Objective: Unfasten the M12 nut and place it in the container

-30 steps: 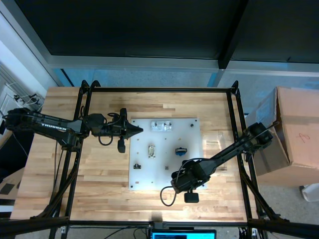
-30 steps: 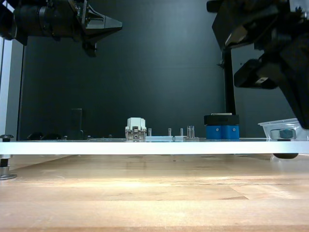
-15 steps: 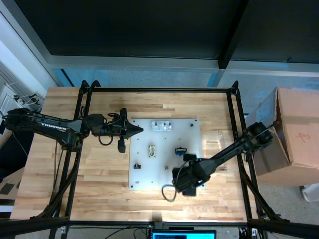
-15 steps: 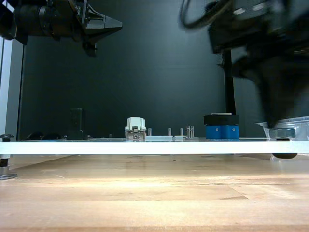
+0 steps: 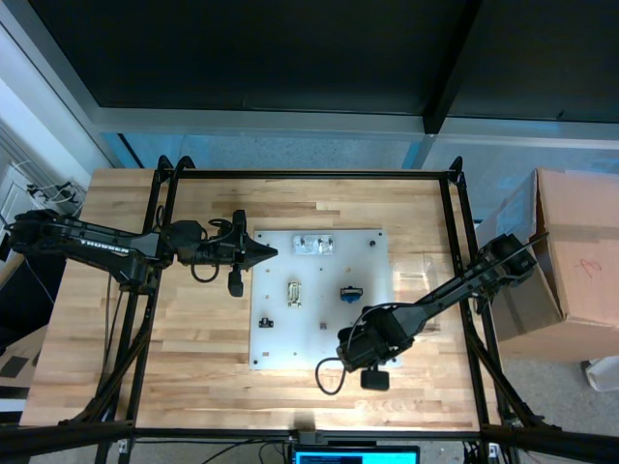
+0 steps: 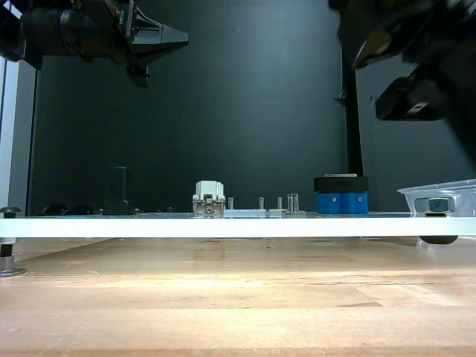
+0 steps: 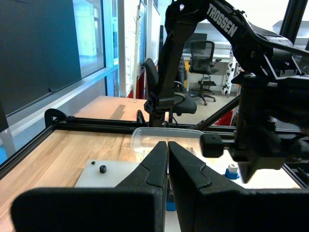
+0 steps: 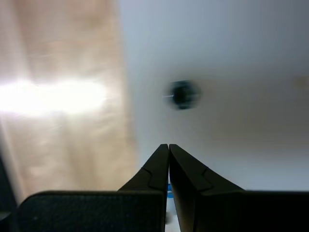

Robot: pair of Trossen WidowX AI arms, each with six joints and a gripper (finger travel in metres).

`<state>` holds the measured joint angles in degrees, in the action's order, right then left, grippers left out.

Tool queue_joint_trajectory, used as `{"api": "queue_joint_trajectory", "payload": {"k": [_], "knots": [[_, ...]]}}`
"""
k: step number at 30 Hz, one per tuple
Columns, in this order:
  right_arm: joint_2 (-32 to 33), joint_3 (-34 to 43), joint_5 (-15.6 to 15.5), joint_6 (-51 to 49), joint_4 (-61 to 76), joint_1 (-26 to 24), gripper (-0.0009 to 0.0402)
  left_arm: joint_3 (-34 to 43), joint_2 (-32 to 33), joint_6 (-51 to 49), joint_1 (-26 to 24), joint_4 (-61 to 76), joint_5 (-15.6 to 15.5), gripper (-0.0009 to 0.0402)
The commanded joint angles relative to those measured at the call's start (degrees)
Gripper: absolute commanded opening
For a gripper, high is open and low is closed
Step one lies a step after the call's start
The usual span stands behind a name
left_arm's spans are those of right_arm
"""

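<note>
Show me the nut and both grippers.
nut (image 6: pixel 435 204): low view, its side face; whether seated, cannot tell.
left gripper (image 5: pixel 272 252): high view, shut fingertips, raised near board (image 5: pixel 290 348) left side.
right gripper (image 8: pixel 168 146): right wrist view, shut fingertips, over board.

Even overhead light; glare on table (image 6: pixel 186 277); dark backdrop (image 6: pixel 245 111) in low view; right wrist view blurred throughout.
</note>
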<state>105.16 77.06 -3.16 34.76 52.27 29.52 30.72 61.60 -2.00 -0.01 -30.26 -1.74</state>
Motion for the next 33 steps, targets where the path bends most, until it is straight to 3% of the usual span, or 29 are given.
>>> {"api": "queue_joint_trajectory", "payload": {"k": [1, 18, 20, 23, 25, 30, 33], "knots": [[0.6, 0.0, 0.4, 0.2, -1.2, 0.0, 0.0, 0.0, 0.0, 0.0, 0.0, 0.1, 0.0, 0.0], [3.9, -0.1, 1.5, -0.8, -4.8, 0.0, 0.0, 0.0, 0.0, 0.0, 0.0, 0.2, 0.0, 0.0], [3.7, -0.1, 5.0, -0.7, -3.7, 0.0, 0.0, 0.0, 0.0, 0.0, 0.0, 0.2, 0.0, 0.0], [2.3, -0.1, 14.4, 1.2, 0.1, 0.0, 0.0, 0.0, 0.0, 0.0, 0.0, 0.2, 0.0, 0.0], [1.1, -0.1, 18.6, 2.5, 1.5, 0.0, 0.0, 0.0, 0.0, 0.0, 0.0, 0.2, 0.0, 0.0], [-0.3, -0.1, 17.9, 2.1, 3.1, 0.0, 0.0, 0.0, 0.0, 0.0, 0.0, 0.2, 0.0, 0.0], [-0.3, -0.1, 13.2, 1.8, 3.1, 0.0, 0.0, 0.0, 0.0, 0.0, 0.0, 0.2, 0.0, 0.0]]}}
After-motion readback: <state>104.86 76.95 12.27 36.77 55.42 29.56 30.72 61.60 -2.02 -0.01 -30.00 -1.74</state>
